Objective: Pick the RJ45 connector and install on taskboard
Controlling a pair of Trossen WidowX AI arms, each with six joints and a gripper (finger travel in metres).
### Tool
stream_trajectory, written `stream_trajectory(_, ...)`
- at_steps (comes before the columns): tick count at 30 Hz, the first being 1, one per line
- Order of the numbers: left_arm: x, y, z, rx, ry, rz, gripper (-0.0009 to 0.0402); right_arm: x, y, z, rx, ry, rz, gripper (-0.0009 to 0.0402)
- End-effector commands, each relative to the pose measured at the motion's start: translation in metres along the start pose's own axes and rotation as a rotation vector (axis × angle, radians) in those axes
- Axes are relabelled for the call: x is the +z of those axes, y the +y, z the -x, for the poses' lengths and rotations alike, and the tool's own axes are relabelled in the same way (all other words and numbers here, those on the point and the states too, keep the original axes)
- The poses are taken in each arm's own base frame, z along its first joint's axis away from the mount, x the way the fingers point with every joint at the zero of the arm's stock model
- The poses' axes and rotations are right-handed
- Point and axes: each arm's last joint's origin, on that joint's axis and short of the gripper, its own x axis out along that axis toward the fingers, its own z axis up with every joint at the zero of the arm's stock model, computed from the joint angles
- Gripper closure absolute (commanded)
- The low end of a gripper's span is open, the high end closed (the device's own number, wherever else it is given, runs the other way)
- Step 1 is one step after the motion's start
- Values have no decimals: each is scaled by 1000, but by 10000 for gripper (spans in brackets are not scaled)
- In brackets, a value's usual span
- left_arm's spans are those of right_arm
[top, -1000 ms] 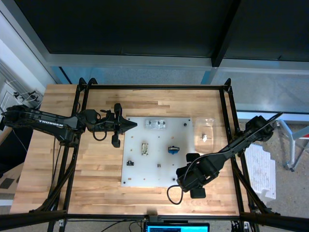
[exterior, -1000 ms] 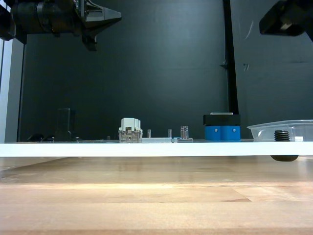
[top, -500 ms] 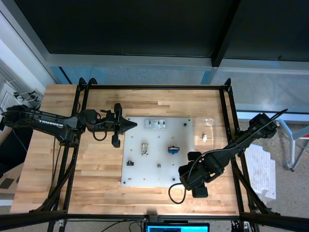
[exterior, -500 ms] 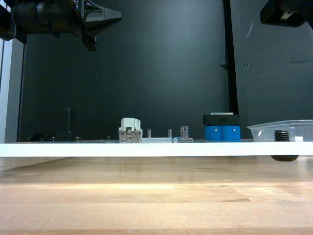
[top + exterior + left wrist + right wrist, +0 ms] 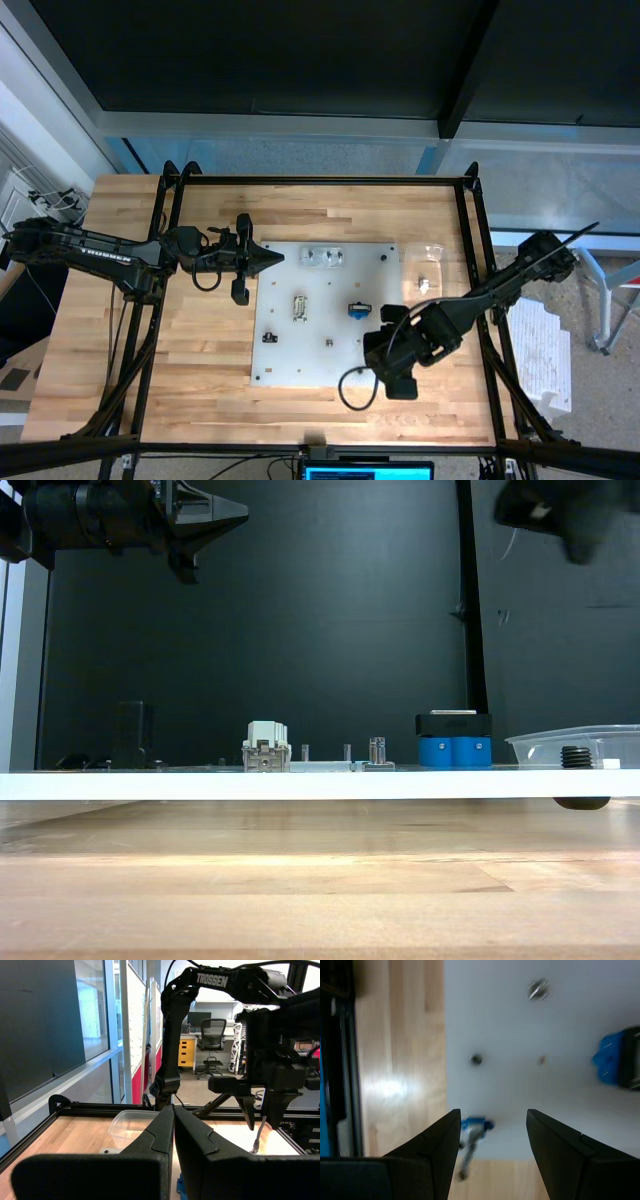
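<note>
Closed, empty left claw [image 5: 277,258] hangs at the board's [image 5: 310,352] left edge; open, empty right claw [image 5: 492,1112] over its near corner.

My high camera looks down on the table [image 5: 200,330]; low skims level; these 2 share the taskboard [image 5: 325,280]. The left gripper [image 5: 173,1110] camera faces across it, the right gripper [image 5: 492,1112] camera straight down, close.

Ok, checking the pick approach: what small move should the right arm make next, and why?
Probably centre the open right claw over the small blue-tipped piece before descending. It lies at the taskboard edge, nearer one finger than mid-gap, with the claw well above it. The left claw, shut, is parked high over the board's left edge.
</note>
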Motion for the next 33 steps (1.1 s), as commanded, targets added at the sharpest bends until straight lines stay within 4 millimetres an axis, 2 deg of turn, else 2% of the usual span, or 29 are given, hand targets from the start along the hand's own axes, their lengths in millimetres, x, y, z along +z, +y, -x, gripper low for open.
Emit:
stream_trajectory(1, 0, 0, 0, 0, 0, 0, 393, 5, -13, 7, -44, -53, 2, 212)
stream_trajectory(12, 0, 0, 0, 0, 0, 0, 393, 19, -69, 23, -73, -246, 31, 213)
stream_trajectory(23, 0, 0, 0, 0, 0, 0, 393, 15, -131, 30, -65, -459, 25, 216)
stream_trajectory(28, 0, 0, 0, 0, 0, 0, 393, 14, -151, 33, -83, -579, 18, 250)
stream_trajectory(33, 0, 0, 0, 0, 0, 0, 393, 11, -166, 33, -7, -667, 24, 301)
